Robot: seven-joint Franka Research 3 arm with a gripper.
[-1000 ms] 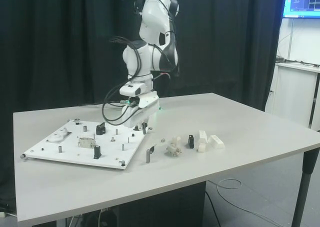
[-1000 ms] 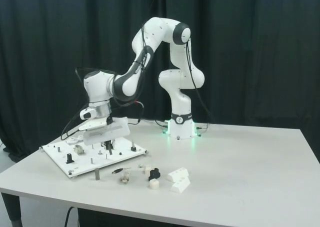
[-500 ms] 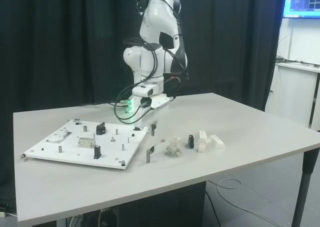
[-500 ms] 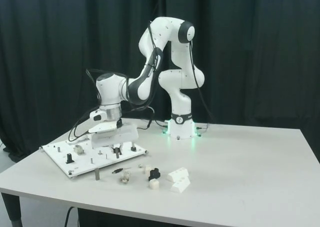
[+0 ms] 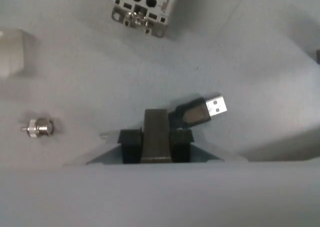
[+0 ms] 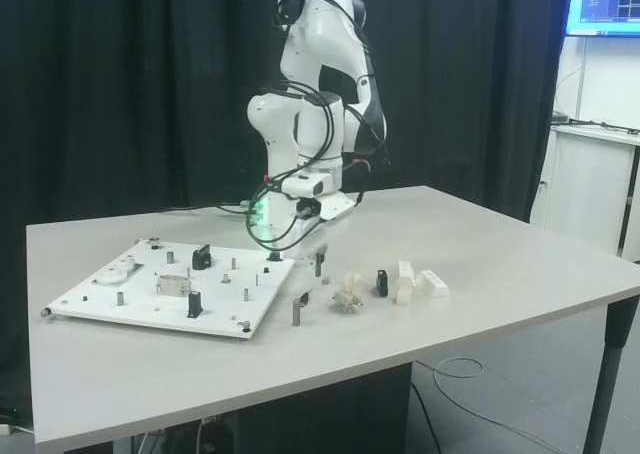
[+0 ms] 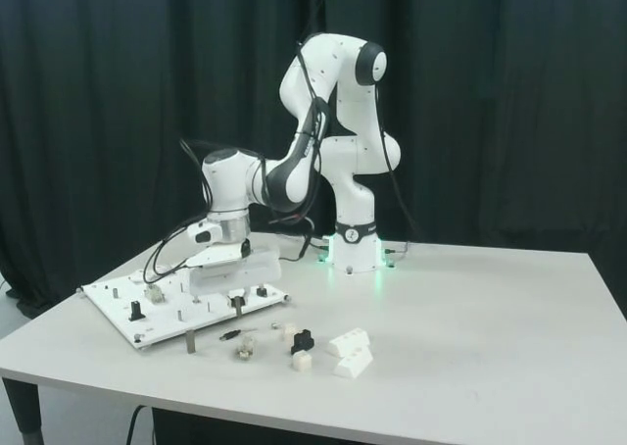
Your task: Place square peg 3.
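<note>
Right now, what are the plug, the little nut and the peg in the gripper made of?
The plug tip looks like shiny bare metal, its black body probably matte plastic. The little nut seems to be metal too: it glints and has ridges. The peg, held in the gripper, is dark and dull, with flat sides; metal or plastic, I can't tell.

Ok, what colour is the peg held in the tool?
Grey, seen best in the wrist view: the square peg sits in the tool.

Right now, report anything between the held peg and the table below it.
The pincer grips the peg above the table. A USB plug lies right beside the peg's way down and seems to overlap it, so it may obstruct. Nothing else visible does.
</note>
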